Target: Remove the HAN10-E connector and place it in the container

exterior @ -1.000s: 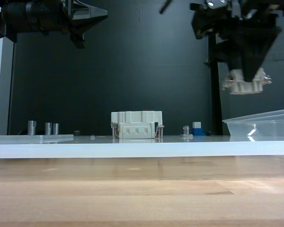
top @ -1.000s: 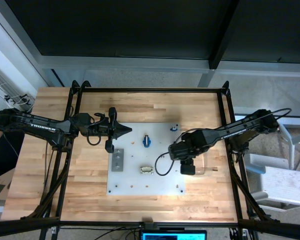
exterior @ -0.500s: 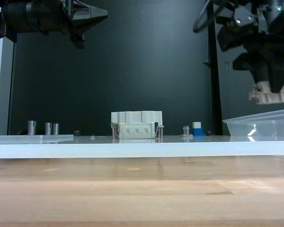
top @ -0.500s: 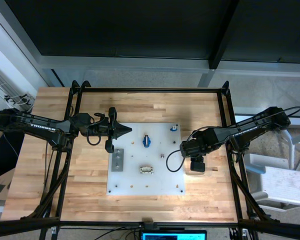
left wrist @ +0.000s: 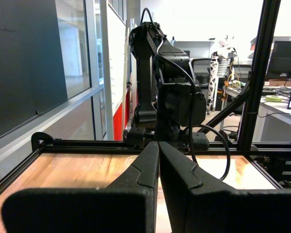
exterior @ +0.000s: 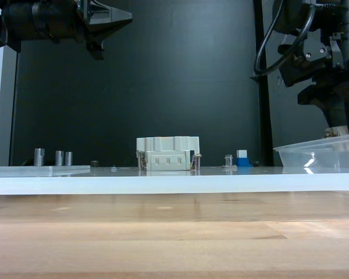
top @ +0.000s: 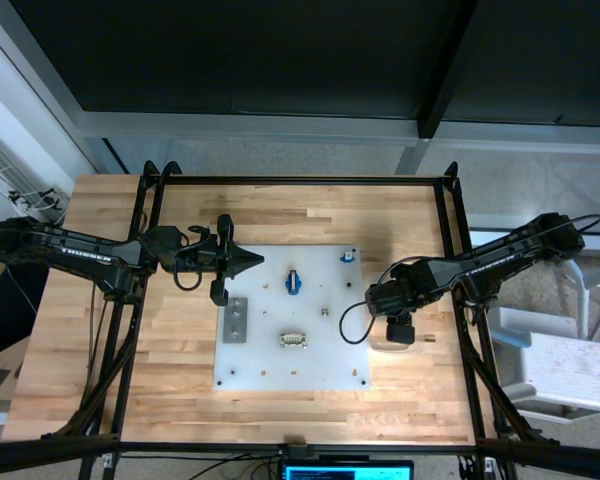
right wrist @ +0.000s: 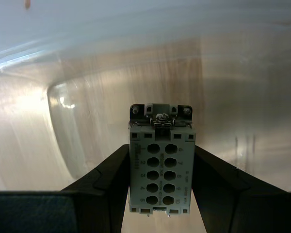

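Holding the connector [right wrist: 161, 162] pinched in my right pincer [top: 400, 330], I have it over the clear tub [exterior: 314, 154], about level with its rim, so letting go should drop it inside. My left pincer [left wrist: 158, 160], pressed together, hangs parked well away from the tub.

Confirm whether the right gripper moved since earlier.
Yes. The right gripper, shut on the HAN10-E connector, went right off the white board and down toward the container. The left gripper hangs shut over the board's left.

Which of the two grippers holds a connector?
The right gripper, low over the container, is shut on the HAN10-E connector. The left gripper, high above the board's far left corner, is shut and empty.
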You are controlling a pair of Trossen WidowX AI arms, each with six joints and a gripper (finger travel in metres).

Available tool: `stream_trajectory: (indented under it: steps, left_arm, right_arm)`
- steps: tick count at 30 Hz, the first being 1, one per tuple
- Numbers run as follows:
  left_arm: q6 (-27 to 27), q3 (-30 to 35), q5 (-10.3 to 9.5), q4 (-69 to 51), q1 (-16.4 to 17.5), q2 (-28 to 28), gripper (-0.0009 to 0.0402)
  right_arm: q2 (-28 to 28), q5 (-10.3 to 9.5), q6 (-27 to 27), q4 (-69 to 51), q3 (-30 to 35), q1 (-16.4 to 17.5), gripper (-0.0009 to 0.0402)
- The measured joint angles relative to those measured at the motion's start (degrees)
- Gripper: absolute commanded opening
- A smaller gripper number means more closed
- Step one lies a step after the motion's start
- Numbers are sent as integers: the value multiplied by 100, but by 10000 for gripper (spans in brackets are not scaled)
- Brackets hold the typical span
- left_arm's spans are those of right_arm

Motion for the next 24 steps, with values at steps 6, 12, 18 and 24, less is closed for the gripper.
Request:
stream_trajectory:
  steps: [6, 12, 18, 24]
  left_arm:
    - [0, 0, 0, 0, 0, 0, 0]
    - [0, 0, -2, 0, 0, 0, 0]
    - [0, 0, -2, 0, 0, 0, 0]
    - [0, 0, 0, 0, 0, 0, 0]
  right_arm:
    - [4, 2, 9, 402, -273, 0, 0]
    - [7, 2, 13, 586, -470, -2, 0]
    - [48, 2, 13, 721, -579, -2, 7]
    - [166, 0, 9, 756, -584, -2, 72]
